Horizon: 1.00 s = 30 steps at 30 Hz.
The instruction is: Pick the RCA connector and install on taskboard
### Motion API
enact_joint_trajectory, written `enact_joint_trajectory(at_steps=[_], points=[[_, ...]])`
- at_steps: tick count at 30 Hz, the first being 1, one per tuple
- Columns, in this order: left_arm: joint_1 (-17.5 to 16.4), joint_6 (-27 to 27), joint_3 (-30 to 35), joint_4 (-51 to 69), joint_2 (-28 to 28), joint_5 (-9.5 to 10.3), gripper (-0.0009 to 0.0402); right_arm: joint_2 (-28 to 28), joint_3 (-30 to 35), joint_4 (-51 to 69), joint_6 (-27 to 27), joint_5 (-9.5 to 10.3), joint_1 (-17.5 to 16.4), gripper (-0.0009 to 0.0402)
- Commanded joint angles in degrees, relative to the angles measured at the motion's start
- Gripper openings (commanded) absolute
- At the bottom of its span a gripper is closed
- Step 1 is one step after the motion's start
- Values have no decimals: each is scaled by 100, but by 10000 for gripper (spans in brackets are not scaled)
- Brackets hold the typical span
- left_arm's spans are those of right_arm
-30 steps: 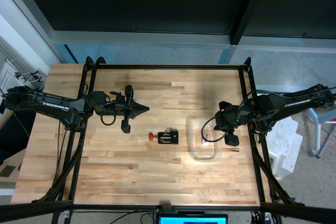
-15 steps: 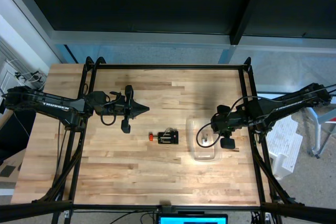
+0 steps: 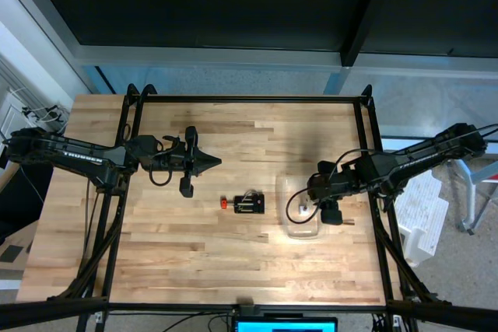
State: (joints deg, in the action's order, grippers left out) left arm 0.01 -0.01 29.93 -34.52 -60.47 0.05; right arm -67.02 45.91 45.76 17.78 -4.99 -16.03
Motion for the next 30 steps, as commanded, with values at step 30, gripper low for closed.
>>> enact_joint_trajectory(at_steps=[30], points=[[-2,2,2,-2,-2,-2,0,-933,-339,-1084,186,-212,-262,190]])
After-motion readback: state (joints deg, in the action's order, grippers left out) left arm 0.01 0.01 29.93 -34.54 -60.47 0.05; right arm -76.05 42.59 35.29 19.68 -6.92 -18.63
